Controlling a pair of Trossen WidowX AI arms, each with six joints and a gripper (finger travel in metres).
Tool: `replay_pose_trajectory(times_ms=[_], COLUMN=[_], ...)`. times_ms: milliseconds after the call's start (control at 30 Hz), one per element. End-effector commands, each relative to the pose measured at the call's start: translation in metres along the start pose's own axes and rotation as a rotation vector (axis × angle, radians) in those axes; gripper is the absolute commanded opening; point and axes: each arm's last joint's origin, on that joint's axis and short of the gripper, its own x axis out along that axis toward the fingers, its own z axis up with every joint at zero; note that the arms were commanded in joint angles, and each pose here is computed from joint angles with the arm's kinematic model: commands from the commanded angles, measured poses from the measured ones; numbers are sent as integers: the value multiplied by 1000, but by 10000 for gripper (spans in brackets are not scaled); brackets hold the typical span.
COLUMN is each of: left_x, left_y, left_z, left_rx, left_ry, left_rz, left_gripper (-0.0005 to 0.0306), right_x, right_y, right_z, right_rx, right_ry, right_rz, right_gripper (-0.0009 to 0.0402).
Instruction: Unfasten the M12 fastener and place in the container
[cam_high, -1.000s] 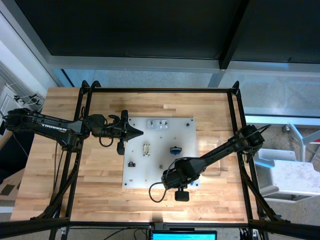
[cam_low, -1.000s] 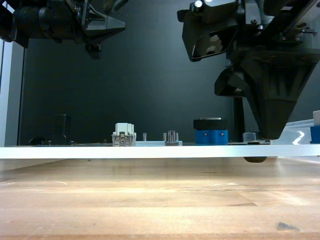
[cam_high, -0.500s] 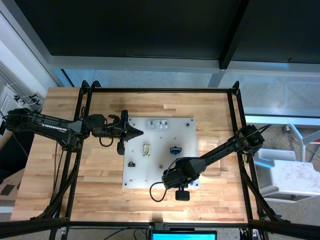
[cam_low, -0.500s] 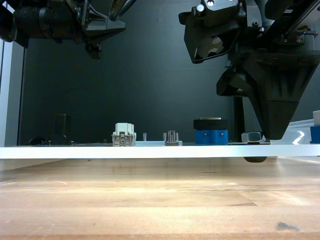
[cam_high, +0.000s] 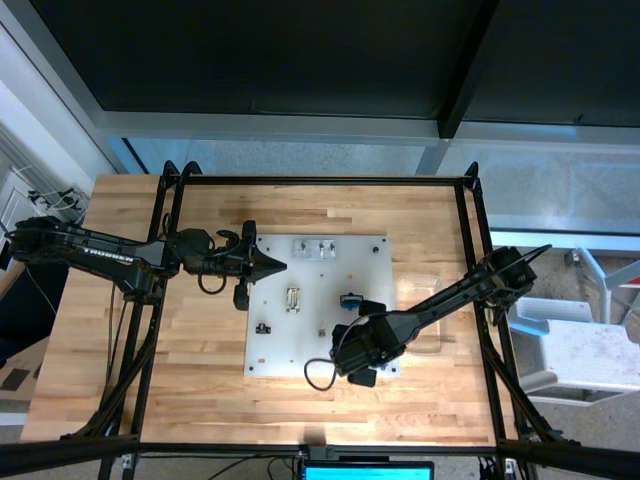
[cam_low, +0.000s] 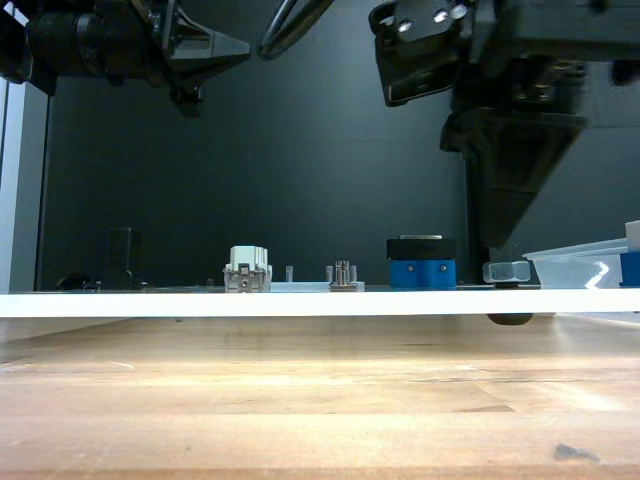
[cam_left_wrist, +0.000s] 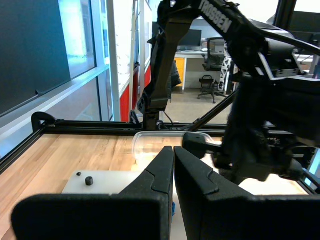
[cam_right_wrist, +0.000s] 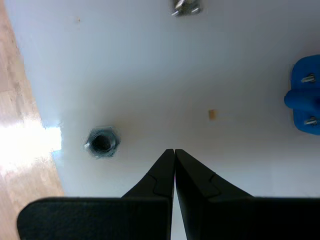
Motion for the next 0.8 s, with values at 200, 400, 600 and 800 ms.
replay_pose_trajectory(times_ms=[200, 400, 600, 800], left_x=[0, 0, 0, 0], left_y=[0, 0, 0, 0], left_z=[0, 0, 0, 0], left_rx=[0, 0, 0, 0], left_ry=[1, 1, 1, 1], left_rz=[0, 0, 0, 0], left_gripper=[0, 0, 0, 0], right_x=[-14, -14, 5, 13], right_y=[12, 16, 22, 23], right_z=[3, 6, 7, 7], right_rx=[-31, -37, -44, -49], right_ry=[123, 108, 111, 95], right_rz=[296, 317, 304, 281], right_gripper=[0, 0, 0, 0])
